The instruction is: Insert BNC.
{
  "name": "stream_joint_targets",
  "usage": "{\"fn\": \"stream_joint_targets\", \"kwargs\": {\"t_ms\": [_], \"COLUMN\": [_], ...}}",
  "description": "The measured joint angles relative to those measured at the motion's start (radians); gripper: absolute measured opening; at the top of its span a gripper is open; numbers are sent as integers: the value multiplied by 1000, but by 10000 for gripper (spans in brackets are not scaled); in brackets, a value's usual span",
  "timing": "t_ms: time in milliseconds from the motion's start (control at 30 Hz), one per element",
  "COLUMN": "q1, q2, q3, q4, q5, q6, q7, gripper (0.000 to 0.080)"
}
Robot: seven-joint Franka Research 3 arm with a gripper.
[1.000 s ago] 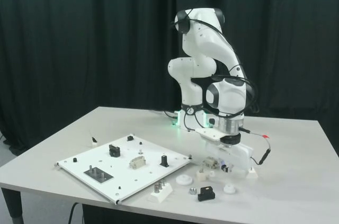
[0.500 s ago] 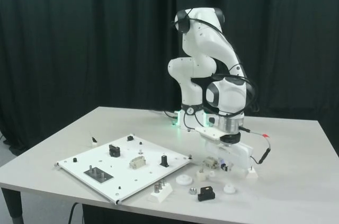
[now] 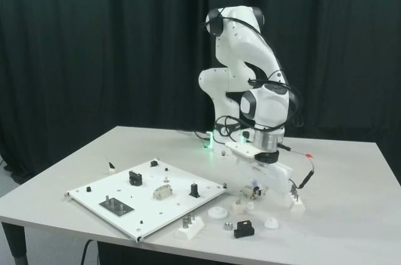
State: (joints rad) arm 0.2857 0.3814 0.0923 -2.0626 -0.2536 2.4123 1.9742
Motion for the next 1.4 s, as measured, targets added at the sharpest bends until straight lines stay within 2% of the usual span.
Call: {"fn": "stream_joint_targets", "kwargs": {"t_ms": [367,600,1000,1400], "q1": [-46,-89,-170,-267], "q2": [-80,-149,-254,-329], "q3": [-1,-1,-1,-3], "q4": [-21,-70,-180,-300], "q5": [-11,-11,-11,-11], "q6": [-125,-165,-156,-68], "q7": [-65,-132,-244,-374], "gripper": [126,126,126,126]}}
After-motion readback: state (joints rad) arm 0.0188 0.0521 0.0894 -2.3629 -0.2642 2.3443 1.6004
